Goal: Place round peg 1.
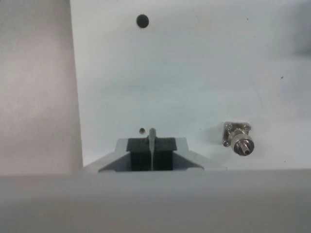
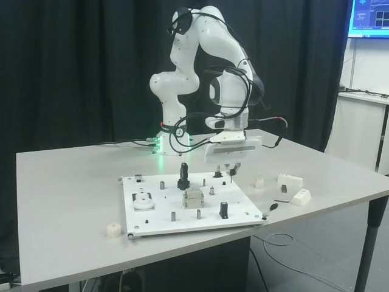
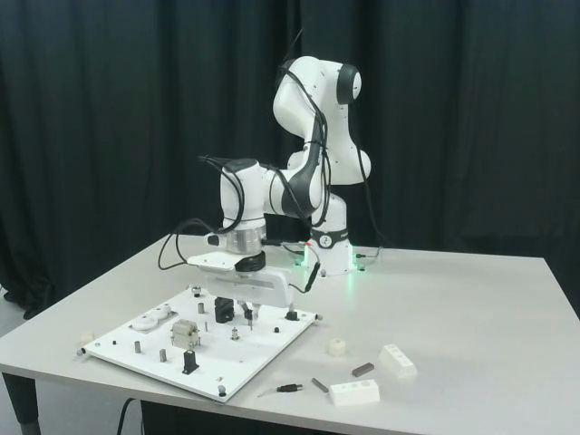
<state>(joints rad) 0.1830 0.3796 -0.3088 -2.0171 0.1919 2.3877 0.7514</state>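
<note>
In the wrist view my gripper [image 1: 152,154] is shut on a thin grey round peg [image 1: 152,137] that sticks out past the black finger pads. The peg's tip hangs just above the white board [image 1: 194,73], right beside a small dark hole [image 1: 142,130]. A larger dark hole [image 1: 142,21] lies farther off on the board. From the room views, the gripper [image 2: 231,170] [image 3: 246,314] hovers low over the far right part of the board [image 2: 152,225] [image 3: 263,358].
A metal screw connector [image 1: 238,139] is mounted on the board close to the peg. Black fixtures [image 2: 183,176] and a grey block [image 2: 194,198] stand on the board. White blocks [image 2: 290,180] [image 3: 354,392] and small loose parts [image 3: 337,347] lie on the grey table beside it.
</note>
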